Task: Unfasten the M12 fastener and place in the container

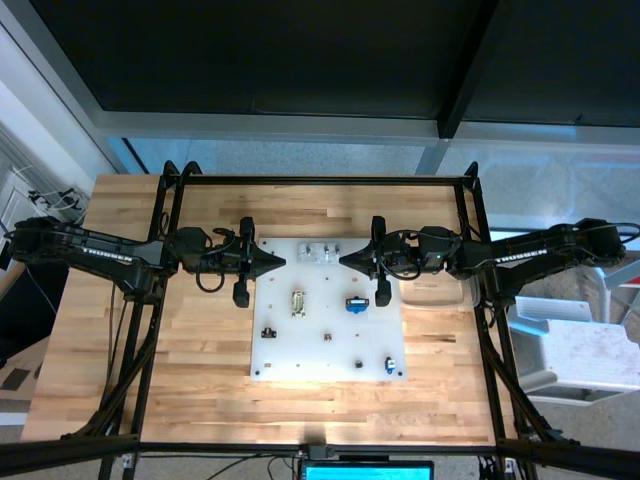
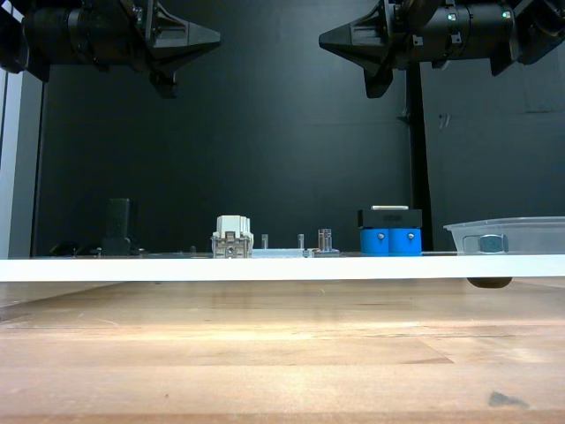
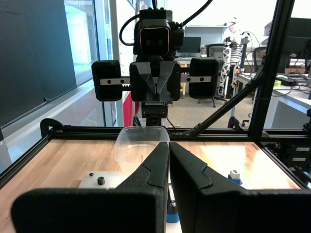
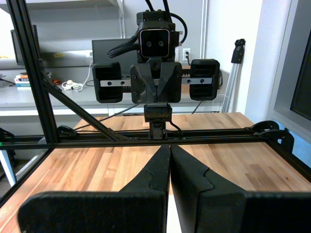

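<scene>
The M12 fastener (image 1: 362, 364) is a tiny dark nut on its stud near the white board's (image 1: 300, 350) near right edge. In the low view the M12 fastener (image 2: 491, 243) looks silver and stands in front of the container (image 2: 516, 231). The container (image 1: 435, 293), a pale translucent bin, lies just right of the board under the right arm, and nothing shows inside it. My left gripper (image 1: 283, 261) and right gripper (image 1: 342, 260) hover high over the board's far edge, tips facing each other, both shut and holding nothing. The left wrist view shows the container (image 3: 141, 145) beyond the left gripper (image 3: 169, 144).
On the board stand a blue connector (image 1: 354, 304), a whitish connector (image 1: 298, 303), a silver post (image 1: 327, 336) and a small blue-topped part (image 1: 390, 362). A black frame (image 1: 320, 180) rings the wooden table (image 1: 180, 390).
</scene>
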{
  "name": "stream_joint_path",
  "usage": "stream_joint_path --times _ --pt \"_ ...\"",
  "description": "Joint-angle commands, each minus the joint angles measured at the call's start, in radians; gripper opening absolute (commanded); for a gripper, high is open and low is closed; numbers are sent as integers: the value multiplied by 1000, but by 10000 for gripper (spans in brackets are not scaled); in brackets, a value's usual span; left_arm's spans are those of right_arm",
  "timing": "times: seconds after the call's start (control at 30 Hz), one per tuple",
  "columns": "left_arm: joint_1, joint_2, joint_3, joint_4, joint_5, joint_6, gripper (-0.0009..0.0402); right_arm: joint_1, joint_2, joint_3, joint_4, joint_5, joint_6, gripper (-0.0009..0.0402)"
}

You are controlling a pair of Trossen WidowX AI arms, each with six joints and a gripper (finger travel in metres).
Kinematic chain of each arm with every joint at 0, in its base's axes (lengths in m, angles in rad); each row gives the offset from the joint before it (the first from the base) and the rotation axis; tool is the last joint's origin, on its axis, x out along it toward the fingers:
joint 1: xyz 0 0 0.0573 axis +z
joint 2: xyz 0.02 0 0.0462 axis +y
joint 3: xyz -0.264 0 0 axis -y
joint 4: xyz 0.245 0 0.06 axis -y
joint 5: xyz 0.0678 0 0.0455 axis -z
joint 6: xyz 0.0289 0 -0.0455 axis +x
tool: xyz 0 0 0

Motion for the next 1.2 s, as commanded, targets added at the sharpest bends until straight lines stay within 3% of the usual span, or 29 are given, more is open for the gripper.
stream_joint_path --times 0.03,0.9,1.03,1.2 --pt "0 0 0 0 0 0 0 0 0 0 0 0 0 0" --pt "0 0 0 0 0 0 0 0 0 0 0 0 0 0" --pt "0 0 0 0 0 0 0 0 -1 0 8 26 -1 0" --pt "0 0 0 0 0 0 0 2 -42 26 -180 20 0 0"
